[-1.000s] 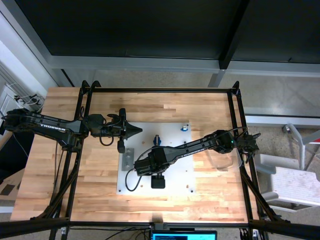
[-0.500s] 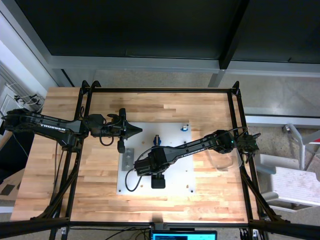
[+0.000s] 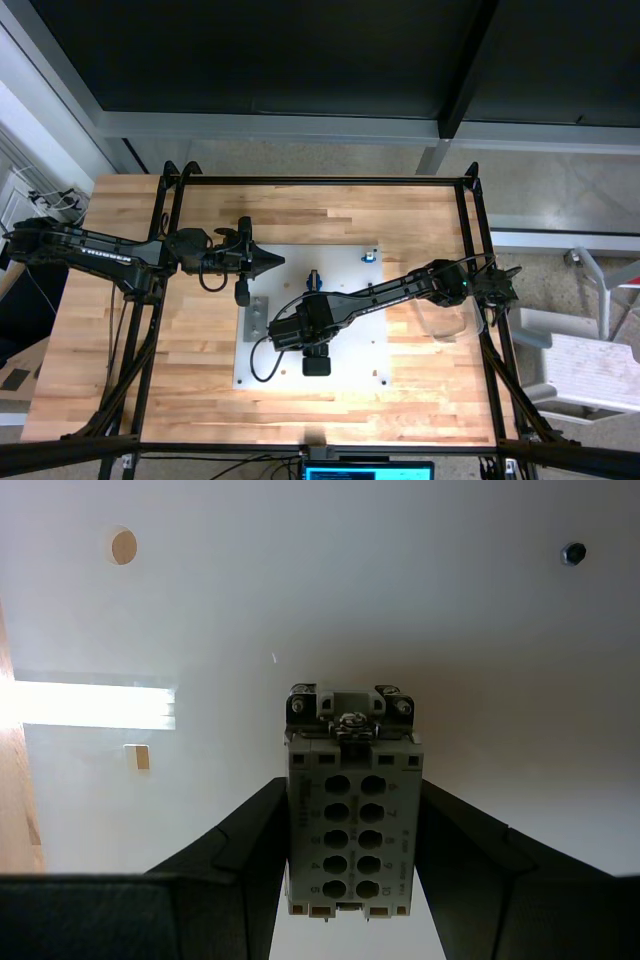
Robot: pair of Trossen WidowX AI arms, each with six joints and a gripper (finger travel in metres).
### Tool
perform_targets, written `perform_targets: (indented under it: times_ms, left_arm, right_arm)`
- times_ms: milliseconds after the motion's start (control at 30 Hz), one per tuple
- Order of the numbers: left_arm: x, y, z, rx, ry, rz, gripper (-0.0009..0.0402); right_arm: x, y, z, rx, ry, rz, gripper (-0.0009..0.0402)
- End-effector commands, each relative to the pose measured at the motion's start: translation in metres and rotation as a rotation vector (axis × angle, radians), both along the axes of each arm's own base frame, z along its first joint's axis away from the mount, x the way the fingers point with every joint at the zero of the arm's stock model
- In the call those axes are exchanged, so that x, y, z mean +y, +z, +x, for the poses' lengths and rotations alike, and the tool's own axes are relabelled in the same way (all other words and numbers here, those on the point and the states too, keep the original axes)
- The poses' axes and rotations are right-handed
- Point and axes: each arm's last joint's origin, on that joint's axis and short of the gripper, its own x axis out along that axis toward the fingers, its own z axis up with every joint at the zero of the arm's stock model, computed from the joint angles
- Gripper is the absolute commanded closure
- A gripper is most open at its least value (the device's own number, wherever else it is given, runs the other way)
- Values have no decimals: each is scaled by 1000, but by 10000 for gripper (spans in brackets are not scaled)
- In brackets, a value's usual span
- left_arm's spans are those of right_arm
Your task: Remove the HAN10-E connector and place it in the container
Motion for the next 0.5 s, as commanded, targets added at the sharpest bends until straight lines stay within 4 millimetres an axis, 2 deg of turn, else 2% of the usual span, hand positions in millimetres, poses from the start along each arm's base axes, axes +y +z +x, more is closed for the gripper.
perform_targets:
  times_ms: [33, 233, 500]
  left_arm:
    - [0, 0, 0, -1, 0, 0, 393]
    - [0, 0, 0, -1, 0, 0, 393]
    - [0, 0, 0, -1, 0, 0, 393]
  right_arm:
    - [0, 0, 0, 1, 2, 2, 309]
    - [0, 3, -1, 1, 2, 2, 327]
    - [-1, 8, -4, -3, 8, 4, 329]
